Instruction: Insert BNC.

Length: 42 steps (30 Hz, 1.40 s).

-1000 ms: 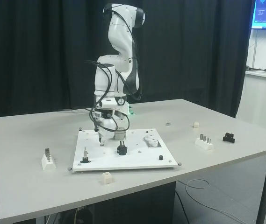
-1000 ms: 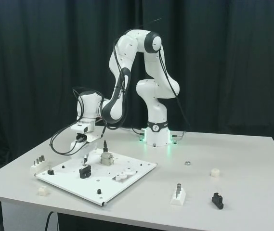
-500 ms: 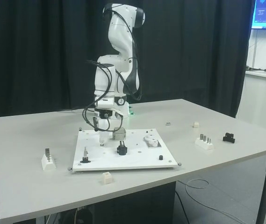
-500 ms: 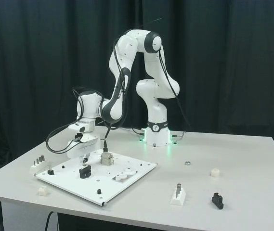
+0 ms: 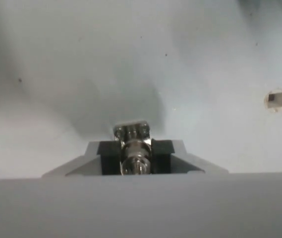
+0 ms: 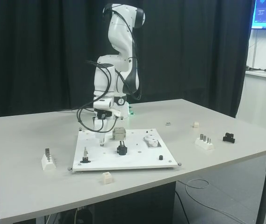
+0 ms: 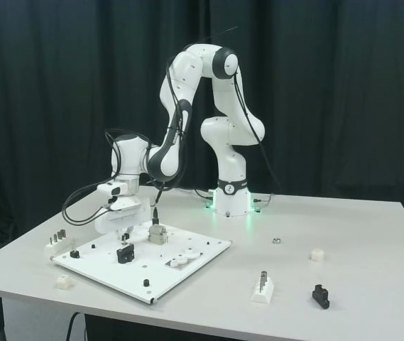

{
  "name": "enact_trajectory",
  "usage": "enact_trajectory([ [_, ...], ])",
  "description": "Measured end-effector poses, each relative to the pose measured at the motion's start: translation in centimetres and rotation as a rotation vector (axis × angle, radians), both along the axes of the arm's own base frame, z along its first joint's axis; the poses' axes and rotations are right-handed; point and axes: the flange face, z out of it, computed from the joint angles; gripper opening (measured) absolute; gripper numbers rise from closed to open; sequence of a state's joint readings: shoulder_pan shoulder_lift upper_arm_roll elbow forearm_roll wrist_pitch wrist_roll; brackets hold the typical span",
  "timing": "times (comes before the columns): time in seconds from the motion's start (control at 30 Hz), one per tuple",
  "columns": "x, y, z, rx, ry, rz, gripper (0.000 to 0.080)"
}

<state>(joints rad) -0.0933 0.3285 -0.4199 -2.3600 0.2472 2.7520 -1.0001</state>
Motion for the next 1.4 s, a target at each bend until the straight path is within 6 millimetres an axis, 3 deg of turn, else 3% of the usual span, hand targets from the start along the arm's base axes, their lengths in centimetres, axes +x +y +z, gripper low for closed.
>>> enact_trajectory([
  [1.4, 0.96, -0.42, 0.1, 0.037, 0.049, -0.25, 0.012],
])
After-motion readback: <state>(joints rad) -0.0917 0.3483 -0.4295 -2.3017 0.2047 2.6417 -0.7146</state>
